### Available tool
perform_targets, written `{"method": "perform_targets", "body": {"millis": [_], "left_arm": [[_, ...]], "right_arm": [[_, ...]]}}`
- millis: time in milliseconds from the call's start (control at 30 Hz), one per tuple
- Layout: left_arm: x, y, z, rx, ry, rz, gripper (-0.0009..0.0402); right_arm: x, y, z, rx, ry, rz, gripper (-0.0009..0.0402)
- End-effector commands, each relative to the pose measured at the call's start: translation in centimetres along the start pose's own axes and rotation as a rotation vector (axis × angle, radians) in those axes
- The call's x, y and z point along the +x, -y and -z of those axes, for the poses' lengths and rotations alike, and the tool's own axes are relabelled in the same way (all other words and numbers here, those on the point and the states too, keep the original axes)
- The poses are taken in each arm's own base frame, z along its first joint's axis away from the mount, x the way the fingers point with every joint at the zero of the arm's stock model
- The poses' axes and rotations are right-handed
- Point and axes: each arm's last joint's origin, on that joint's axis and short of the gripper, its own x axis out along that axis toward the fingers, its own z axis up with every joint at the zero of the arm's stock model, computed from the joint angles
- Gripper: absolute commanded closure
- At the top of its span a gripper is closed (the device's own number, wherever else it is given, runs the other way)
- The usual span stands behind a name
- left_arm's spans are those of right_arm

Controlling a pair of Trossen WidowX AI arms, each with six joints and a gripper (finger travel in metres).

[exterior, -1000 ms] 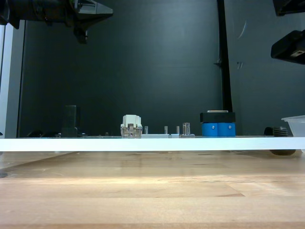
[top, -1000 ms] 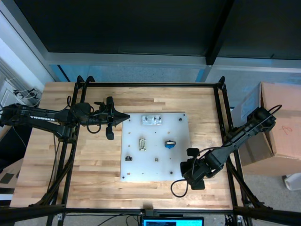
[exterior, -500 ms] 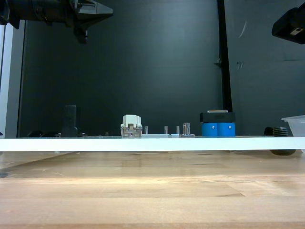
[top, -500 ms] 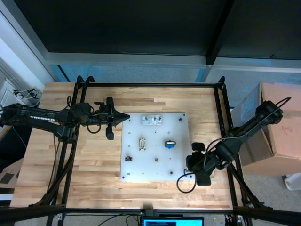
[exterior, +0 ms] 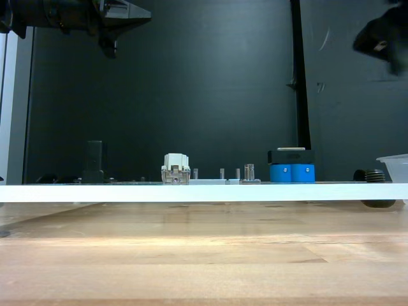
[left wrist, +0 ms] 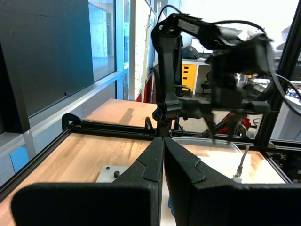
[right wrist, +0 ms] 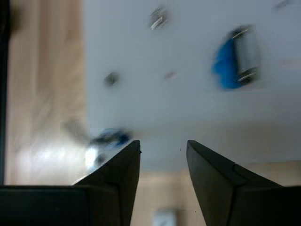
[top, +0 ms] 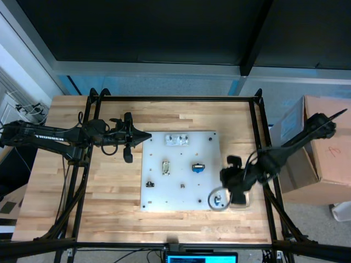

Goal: Pick the RJ45 connector and install on the taskboard

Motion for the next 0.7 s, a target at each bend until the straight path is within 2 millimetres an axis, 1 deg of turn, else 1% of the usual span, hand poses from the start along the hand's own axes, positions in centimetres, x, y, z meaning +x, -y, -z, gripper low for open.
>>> {"method": "perform_targets", "body": {"millis": [33, 333, 433, 533, 700], "left_arm": [[0.0, 0.0, 0.0, 0.0, 0.0, 0.0, 0.0393], [0.0, 0.0, 0.0, 0.0, 0.0, 0.0, 0.0393], [0.0, 0.0, 0.0, 0.0, 0.0, 0.0, 0.0393], [0.0, 0.0, 0.0, 0.0, 0.0, 0.0, 0.0393], [0.0, 0.0, 0.0, 0.0, 0.0, 0.0, 0.0393]], "right_arm": [[-1.0, 2.0, -0.4, 0.016, 0.14, 0.003, 0.0297], [-2.9, 8.0, -1.3, 0.036, 0.511, 0.018, 0.0397], [-3.4, 9.7, -1.5, 0.018, 0.627, -0.017, 0.0387], [-3.9, 11.3, -1.7, 0.007, 0.738, -0.033, 0.0391], [-4.2, 12.9, -2.0, -0.022, 0.882, -0.01, 0.0393]]}}
